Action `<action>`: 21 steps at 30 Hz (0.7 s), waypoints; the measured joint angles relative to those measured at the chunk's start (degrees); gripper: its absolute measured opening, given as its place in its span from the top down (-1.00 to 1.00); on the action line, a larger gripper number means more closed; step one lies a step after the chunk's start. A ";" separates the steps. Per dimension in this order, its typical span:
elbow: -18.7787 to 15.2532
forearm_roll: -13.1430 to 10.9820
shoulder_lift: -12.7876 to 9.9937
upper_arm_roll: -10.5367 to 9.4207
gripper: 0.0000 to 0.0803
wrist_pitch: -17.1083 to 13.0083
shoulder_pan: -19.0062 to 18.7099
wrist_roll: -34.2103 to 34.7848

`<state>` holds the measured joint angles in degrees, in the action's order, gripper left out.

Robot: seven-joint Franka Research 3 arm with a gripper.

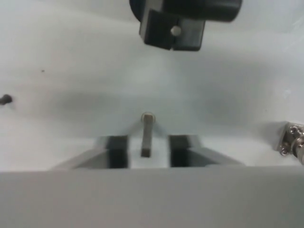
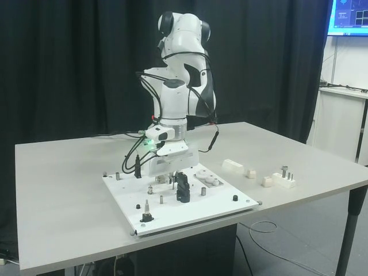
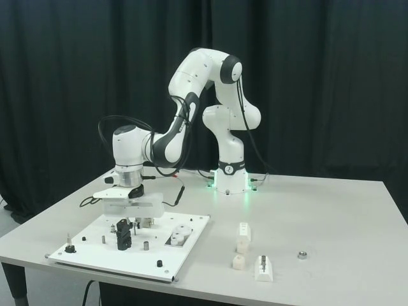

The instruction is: Insert square peg 1.

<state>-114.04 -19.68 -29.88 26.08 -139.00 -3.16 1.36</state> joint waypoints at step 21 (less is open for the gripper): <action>-0.06 0.00 -0.19 0.06 -0.98 -0.01 -0.04 -0.17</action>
<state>-114.10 -19.68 -30.08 26.14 -139.02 -3.20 1.19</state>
